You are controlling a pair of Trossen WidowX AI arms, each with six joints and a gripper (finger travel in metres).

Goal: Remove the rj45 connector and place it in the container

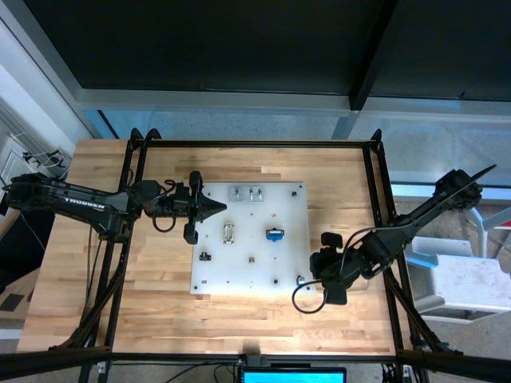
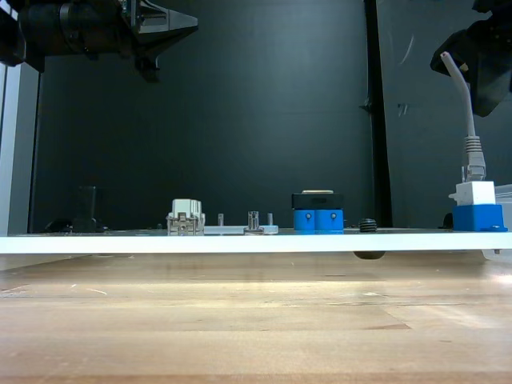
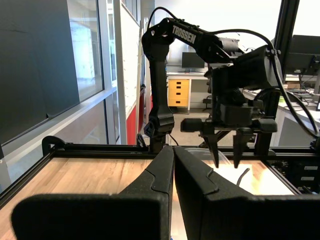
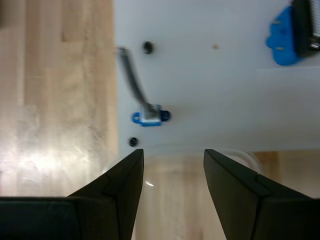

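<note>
The rj45 connector [image 4: 148, 116] sits in a blue socket at the near right corner of the white board [image 1: 231, 275], with a grey cable rising from it. The right gripper [image 4: 172, 155] hangs just off that board edge, fingers spread. It is above the container [image 4: 245, 154], of which only a clear rim shows on the bench [image 1: 76, 271]. Farther back, the left gripper [image 1: 217, 207] hovers high at the board's left edge, fingers pressed together.

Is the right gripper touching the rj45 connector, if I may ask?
Apart: right wrist view shows bare board between open right gripper and the rj45 connector. Left gripper, shut, hovers above the board's left edge.
</note>
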